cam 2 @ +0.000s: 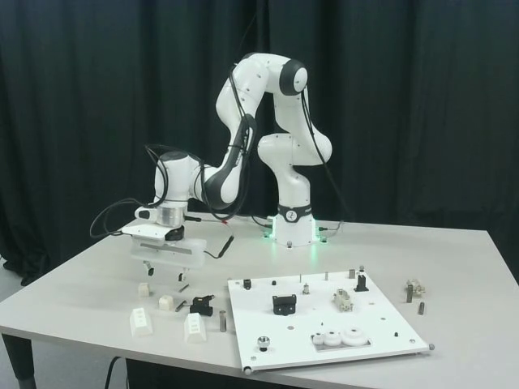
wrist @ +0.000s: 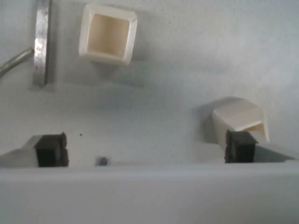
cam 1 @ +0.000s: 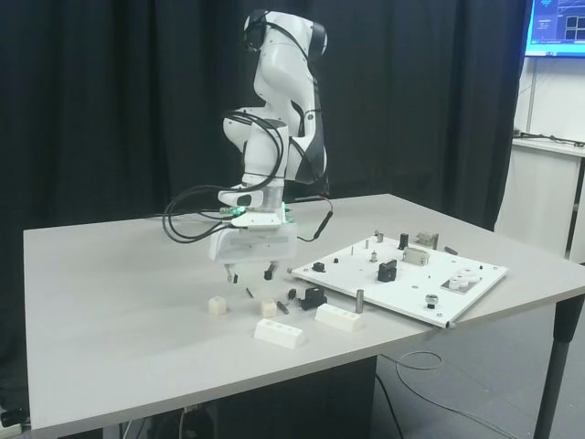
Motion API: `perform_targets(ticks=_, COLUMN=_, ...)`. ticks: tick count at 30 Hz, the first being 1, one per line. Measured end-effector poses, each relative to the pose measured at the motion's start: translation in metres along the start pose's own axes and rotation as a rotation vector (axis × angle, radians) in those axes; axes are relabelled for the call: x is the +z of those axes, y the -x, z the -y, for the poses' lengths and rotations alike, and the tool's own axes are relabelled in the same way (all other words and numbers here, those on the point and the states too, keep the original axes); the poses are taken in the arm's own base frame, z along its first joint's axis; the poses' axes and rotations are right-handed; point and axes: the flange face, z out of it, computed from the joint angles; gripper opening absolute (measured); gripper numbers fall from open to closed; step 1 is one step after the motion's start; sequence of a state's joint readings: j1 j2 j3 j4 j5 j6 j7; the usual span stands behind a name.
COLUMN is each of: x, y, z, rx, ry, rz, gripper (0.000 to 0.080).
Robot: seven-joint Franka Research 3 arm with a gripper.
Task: Remove BNC.
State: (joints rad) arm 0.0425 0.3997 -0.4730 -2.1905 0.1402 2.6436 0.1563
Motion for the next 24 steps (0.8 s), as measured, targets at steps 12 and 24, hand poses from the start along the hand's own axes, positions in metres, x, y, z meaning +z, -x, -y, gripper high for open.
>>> perform_targets(ticks=12, x=0.0008, y=-0.0024, z=-0.0009, rx=-0.006, ry=-0.002, rz=0.004, gripper=0.0793)
perform_targets(ticks=24, x=-0.0021, y=-0.0059, z=-0.0004, rx=-0.01, ry=-0.003, rz=0.012, gripper=0.08)
